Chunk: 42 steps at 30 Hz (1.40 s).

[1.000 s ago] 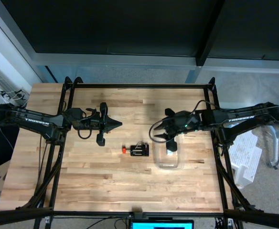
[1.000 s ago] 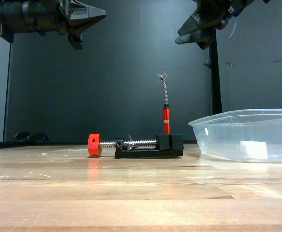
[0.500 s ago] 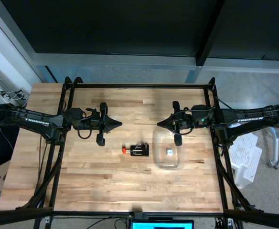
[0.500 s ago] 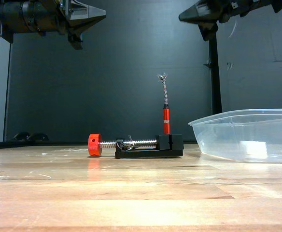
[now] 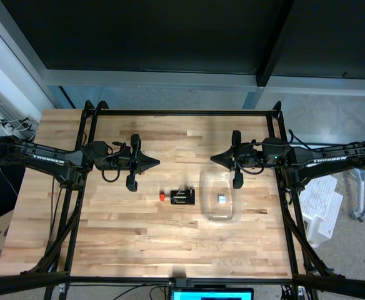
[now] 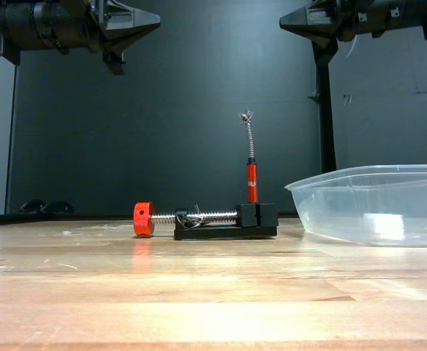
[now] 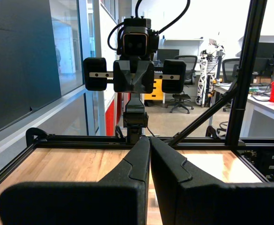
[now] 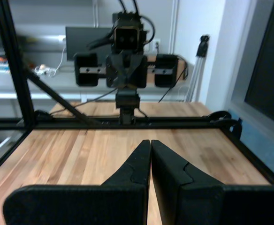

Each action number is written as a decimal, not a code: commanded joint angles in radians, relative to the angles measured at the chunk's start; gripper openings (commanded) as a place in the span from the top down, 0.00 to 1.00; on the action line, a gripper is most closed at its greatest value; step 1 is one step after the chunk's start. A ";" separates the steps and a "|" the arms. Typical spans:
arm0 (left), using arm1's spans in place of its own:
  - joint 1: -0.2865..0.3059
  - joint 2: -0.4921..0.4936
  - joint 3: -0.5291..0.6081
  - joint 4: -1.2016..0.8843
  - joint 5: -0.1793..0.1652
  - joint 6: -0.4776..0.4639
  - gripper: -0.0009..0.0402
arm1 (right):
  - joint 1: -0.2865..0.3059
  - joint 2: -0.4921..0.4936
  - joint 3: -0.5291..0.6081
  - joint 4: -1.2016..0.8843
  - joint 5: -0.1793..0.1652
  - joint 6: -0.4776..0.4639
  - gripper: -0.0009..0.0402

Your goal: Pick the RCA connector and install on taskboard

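Spreading under both arms, the table (image 5: 139,244) is light plank wood ringed by a black metal frame (image 5: 182,113). Grey floor and a dark wall panel lie beyond its 12 o'clock edge.

The taskboard (image 5: 184,197) lies flat near the table's middle, its red knob (image 5: 162,196) pointing to 9 o'clock. In the low view a red post topped by a thin spring (image 6: 251,157) stands upright from it. Just beside the board at 3 o'clock sits a clear plastic tray (image 5: 205,209) with a small white piece (image 5: 221,199) on its floor. The RCA connector is too small to pick out in any view.

The left gripper (image 5: 156,163) hovers high at 10 o'clock from the board, its fingers pressed together with nothing visible between them. The right gripper (image 5: 213,159) hangs high at 1 o'clock, near the tray's far end, likewise closed on nothing visible.

Each wrist view looks across at the opposite arm, with desks and office chairs behind.
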 commanded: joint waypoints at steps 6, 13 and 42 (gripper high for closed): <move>0.000 0.000 0.000 0.000 0.000 0.000 0.98 | -0.005 -0.026 -0.080 0.115 -0.026 0.001 0.98; 0.000 0.000 0.000 0.000 0.000 0.000 0.98 | -0.007 -0.029 -0.091 0.121 -0.043 0.008 0.98; 0.000 0.000 0.000 0.000 0.000 0.000 0.98 | -0.018 -0.029 -0.091 0.121 -0.067 0.045 0.98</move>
